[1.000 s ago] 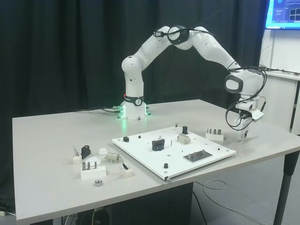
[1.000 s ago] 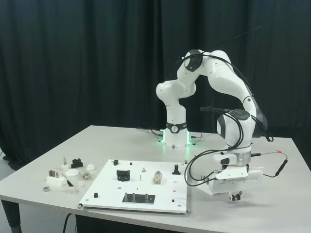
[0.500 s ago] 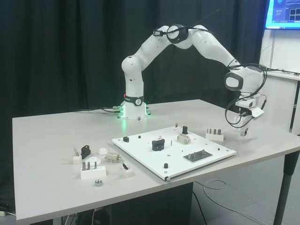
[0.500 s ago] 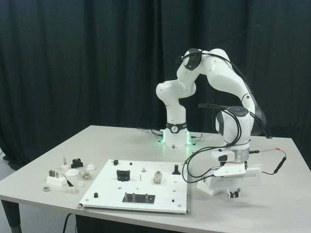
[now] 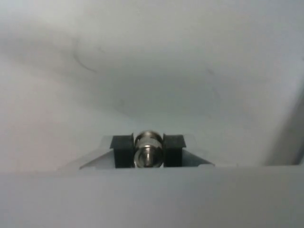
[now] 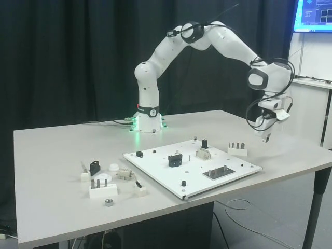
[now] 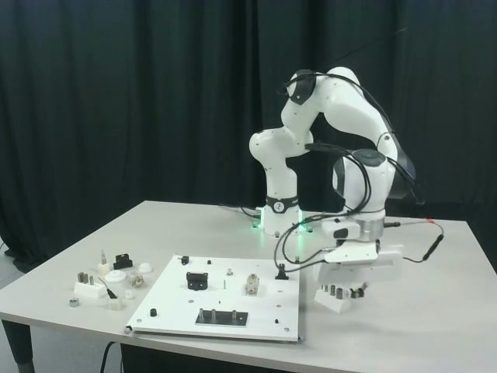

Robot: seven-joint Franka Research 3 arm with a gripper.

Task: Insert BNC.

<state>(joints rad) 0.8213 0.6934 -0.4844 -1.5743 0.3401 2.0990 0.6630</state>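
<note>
Currently the gripper (image 5: 149,156) is clamped on the BNC (image 5: 148,149), plug axis along the fingers, pointing down. Its socket on the board (image 6: 155,165) lies toward the arm's base; I cannot tell which fitting.

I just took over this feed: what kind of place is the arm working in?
Probably a robotics lab: an arm bolted to a grey table, a white assembly board with loose parts, black curtains behind.
</note>
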